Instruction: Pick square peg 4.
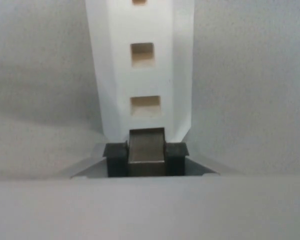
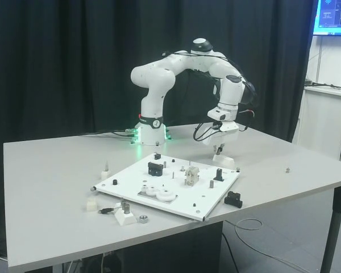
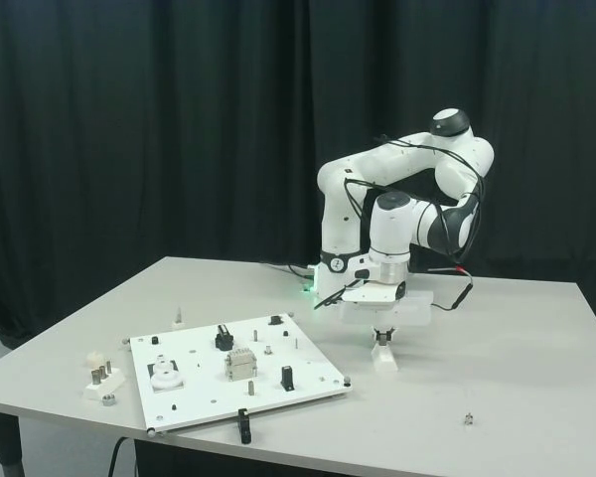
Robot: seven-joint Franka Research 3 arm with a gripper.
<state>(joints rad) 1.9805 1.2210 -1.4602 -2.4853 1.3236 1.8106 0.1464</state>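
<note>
Wrist view shows what neither room camera resolves: the tool (image 1: pixel 147 154) pinches a dark square peg (image 1: pixel 147 145) between its black fingers (image 1: pixel 116 156), at the near end of a white holder block (image 1: pixel 140 75) with two empty square sockets. First room view places the tool (image 2: pixel 219 149) low over that block (image 2: pixel 223 160), which stands on the grey tabletop (image 2: pixel 45 170) beside the white assembly board (image 2: pixel 170 185). Peg numbering seems unreadable; no writing is legible.

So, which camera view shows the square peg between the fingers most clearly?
The wrist view: the square peg fills the centre, clamped by the gripper above the white holder. In both room views the peg is only a tiny speck under the gripper.
</note>
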